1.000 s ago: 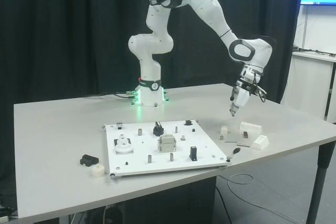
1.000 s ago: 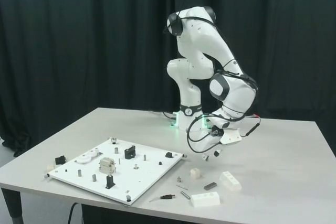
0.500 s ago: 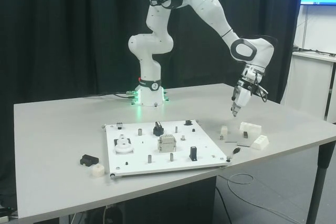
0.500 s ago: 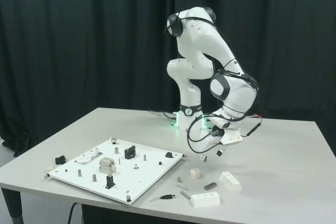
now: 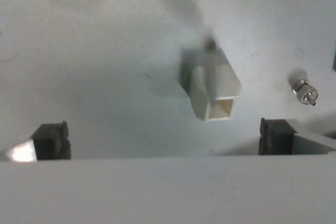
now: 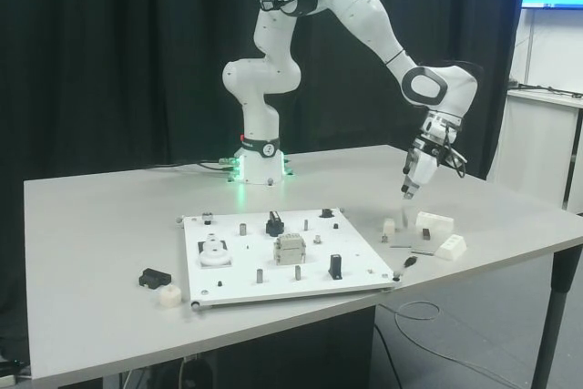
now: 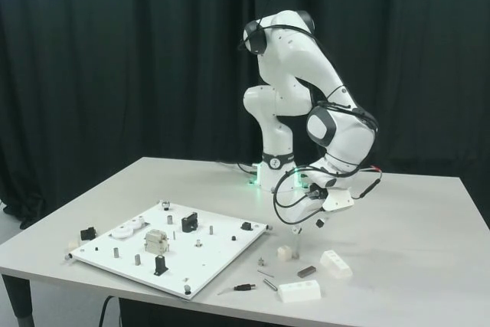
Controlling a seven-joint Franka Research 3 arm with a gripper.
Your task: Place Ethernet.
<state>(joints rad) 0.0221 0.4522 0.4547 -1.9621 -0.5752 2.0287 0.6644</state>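
My gripper point(image 5: 163, 137) is open, its two black fingertips point(image 5: 50, 140) wide apart with nothing between them. It hangs above a small white hollow block point(image 5: 212, 87) that lies on the grey table. In the room views the gripper point(image 6: 407, 190) point(image 7: 306, 226) hovers off the table, just above and behind that small block point(image 6: 389, 225) point(image 7: 285, 251), to the right of the white board point(image 6: 237, 266) point(image 7: 207, 254). A thin black plug with a cable point(image 6: 407, 263) point(image 7: 243, 287) lies near the board's front right corner.
Two larger white blocks point(image 6: 434, 221) point(image 6: 451, 246) and a short black bar point(image 7: 307, 271) lie near the table's right front edge. A metal screw point(image 5: 304, 90) lies beside the small block. The board carries several black, grey and white fixtures. A black piece point(image 6: 155, 277) and a white piece point(image 6: 169, 295) lie left of the board.
The wrist has drifted slightly up and to the right in the first room view. Nothing on the table has moved.
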